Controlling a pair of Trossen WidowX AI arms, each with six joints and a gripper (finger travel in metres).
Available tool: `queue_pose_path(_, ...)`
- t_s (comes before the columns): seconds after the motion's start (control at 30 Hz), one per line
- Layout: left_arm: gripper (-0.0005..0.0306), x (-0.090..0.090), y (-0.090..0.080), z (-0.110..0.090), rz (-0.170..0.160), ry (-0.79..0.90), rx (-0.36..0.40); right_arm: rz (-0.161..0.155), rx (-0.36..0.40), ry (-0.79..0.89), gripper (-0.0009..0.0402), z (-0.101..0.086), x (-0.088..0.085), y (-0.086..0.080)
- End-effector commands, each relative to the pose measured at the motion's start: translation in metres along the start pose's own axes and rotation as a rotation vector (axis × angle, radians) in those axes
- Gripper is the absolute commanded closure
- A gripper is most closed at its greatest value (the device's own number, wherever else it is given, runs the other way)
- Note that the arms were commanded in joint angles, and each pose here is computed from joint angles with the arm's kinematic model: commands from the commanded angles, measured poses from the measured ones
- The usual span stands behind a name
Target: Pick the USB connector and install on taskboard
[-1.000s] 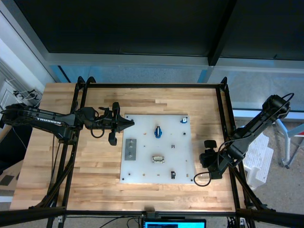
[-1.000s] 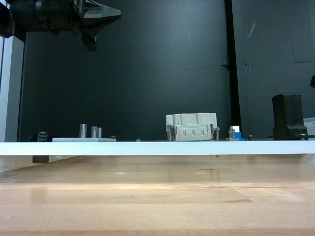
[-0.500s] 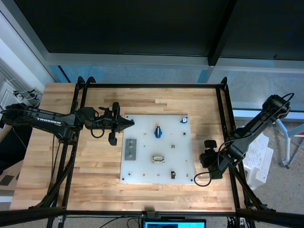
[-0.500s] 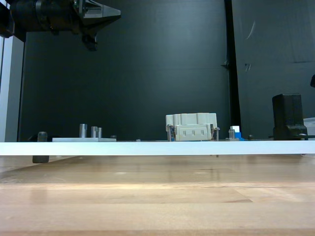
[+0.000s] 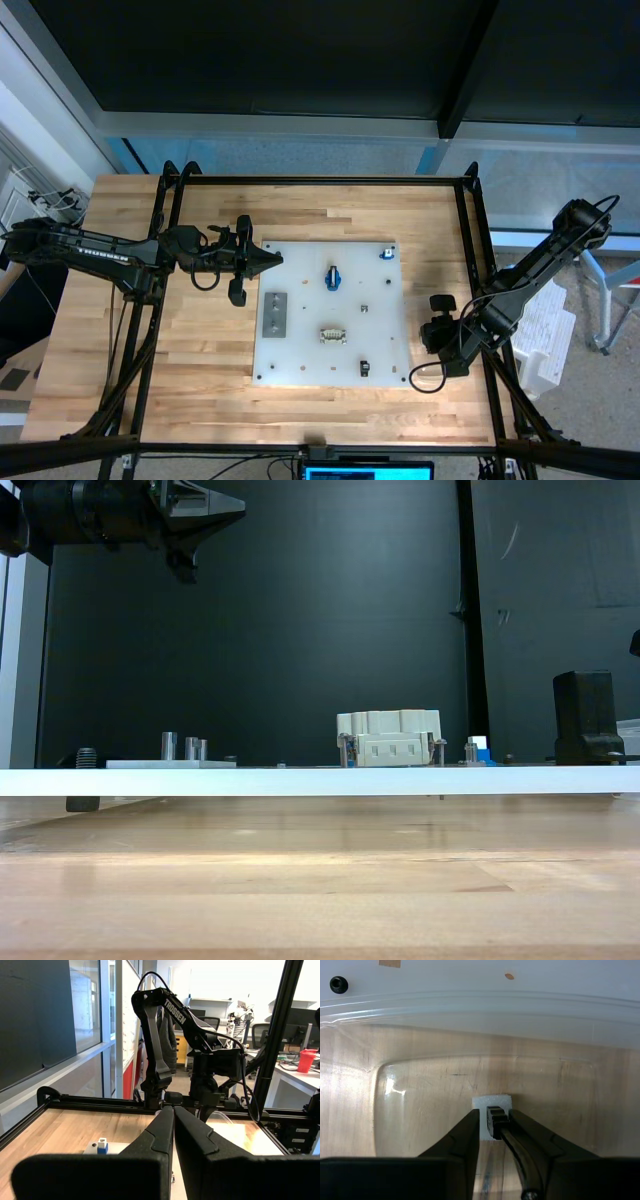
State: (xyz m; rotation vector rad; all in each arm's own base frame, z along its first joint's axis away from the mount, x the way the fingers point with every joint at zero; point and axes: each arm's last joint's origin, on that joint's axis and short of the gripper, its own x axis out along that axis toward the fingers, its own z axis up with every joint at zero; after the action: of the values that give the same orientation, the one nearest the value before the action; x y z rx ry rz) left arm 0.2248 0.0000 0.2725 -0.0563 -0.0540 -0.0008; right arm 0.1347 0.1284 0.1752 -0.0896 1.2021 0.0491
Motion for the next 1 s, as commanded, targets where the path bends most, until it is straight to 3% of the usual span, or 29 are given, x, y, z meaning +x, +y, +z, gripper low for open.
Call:
queue_pose_path(0.03, 0.0300, 0.0001, 0.0001, -0.0001, 0.000, 0.000, 0.000, 0.000, -0.001, -0.001, 0.0343, 0.0001, -0.0001, 0.0000)
queue_pose_path(0.47, 0.0300, 0.0001, 0.0001, -0.0001, 0.000, 0.000, 0.000, 0.002, -0.007, -0.005, 0.0394, -0.0001, -0.0014, -0.0007)
queue_pose_path(1.0, 0.0300, 0.0001, 0.0001, 0.0000, 0.000, 0.000, 0.000, 0.021, -0.021, -0.028, 0.0393, -0.0008, -0.0088, -0.0032)
